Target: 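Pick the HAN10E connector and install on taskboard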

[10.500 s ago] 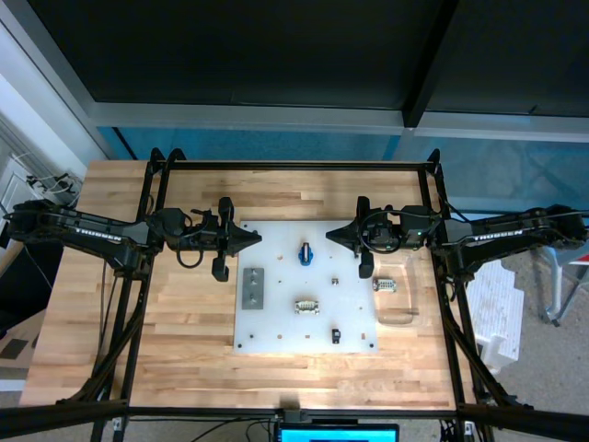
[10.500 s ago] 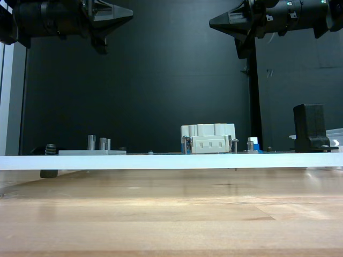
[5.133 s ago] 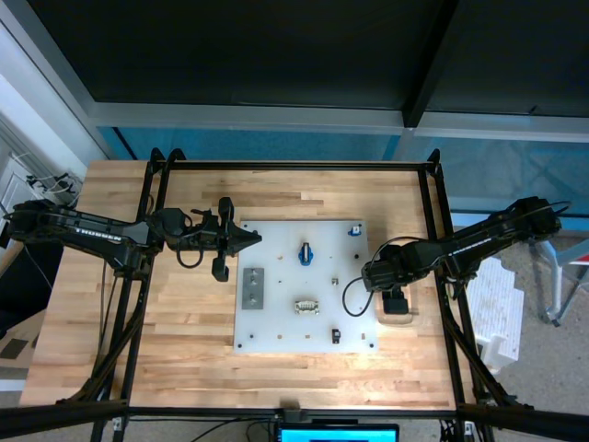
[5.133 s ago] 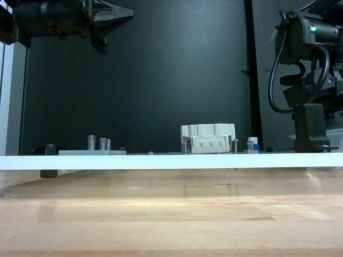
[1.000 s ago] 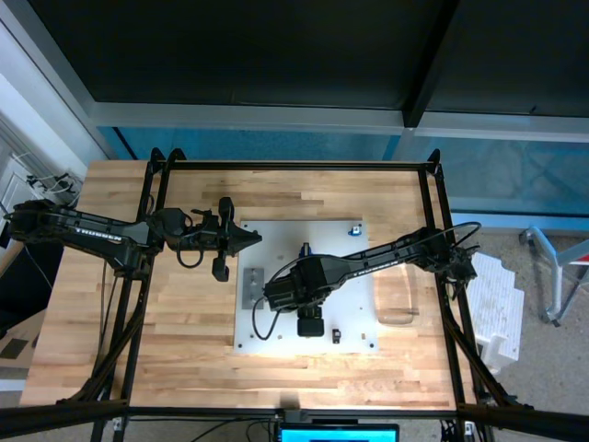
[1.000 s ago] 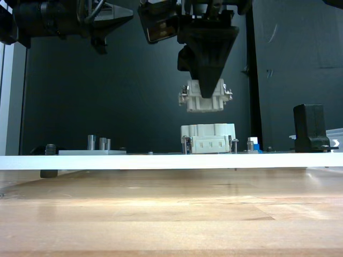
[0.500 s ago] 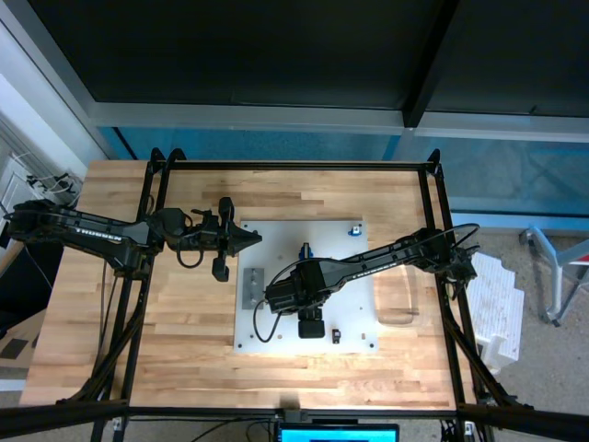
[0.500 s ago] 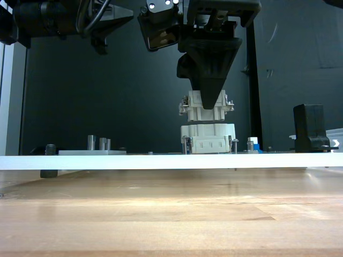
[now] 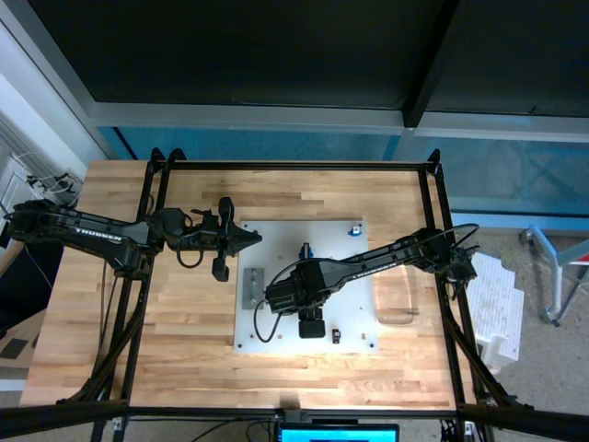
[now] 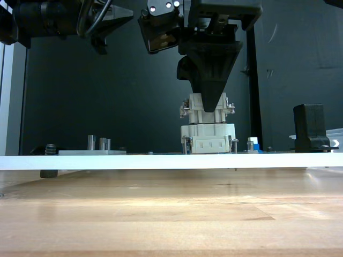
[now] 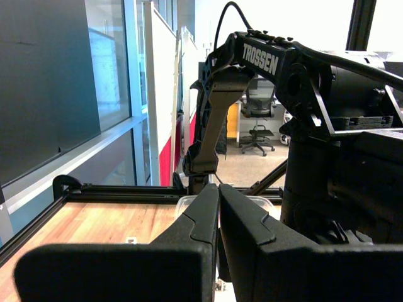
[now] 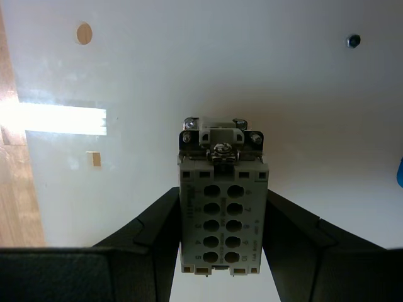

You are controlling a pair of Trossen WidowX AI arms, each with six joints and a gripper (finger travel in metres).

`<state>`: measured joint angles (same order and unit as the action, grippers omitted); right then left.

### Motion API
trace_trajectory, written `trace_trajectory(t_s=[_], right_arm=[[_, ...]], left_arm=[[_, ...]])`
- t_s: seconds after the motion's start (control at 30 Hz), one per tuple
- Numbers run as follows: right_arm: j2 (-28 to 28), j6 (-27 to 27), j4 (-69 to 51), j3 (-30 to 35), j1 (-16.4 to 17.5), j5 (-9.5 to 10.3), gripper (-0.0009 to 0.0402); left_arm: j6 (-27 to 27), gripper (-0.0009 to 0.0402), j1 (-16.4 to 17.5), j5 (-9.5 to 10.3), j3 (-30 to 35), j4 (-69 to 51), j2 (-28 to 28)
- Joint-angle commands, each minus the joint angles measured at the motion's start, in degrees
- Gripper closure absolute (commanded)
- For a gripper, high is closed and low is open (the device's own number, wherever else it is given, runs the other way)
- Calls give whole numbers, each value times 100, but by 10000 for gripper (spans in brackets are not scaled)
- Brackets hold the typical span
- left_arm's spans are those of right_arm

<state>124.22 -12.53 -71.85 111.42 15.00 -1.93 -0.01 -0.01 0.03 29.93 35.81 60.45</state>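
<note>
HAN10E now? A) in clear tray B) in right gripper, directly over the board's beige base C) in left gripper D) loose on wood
B: the right gripper is shut on the HAN10E connector directly over the beige base on the taskboard; the left gripper is shut and empty, off to the left.

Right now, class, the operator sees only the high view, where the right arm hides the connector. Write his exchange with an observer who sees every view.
Operator: Is it seated?
Observer: Low view: the beige-grey rectangular HAN10E connector meets the top of the beige socket on the white square taskboard, not sunk in.
Operator: Gripped squarely?
Observer: Right wrist view: the right gripper, above the socket, clamps its long sides, pin holes facing the camera.
Operator: The left arm?
Observer: Left wrist view: the left gripper is shut and empty, parked high at the taskboard's far left corner.
</note>
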Motion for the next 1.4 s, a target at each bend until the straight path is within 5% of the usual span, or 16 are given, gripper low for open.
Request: trace_trajectory(t_s=[0.03, 1.4], right_arm=[[-4, -2, 11, 2, 2, -2, 299], [-7, -46, 345, -275, 2, 7, 299]], left_arm=[[0, 392, 0, -2, 2, 2, 2], [0, 392, 0, -2, 2, 2, 2]])
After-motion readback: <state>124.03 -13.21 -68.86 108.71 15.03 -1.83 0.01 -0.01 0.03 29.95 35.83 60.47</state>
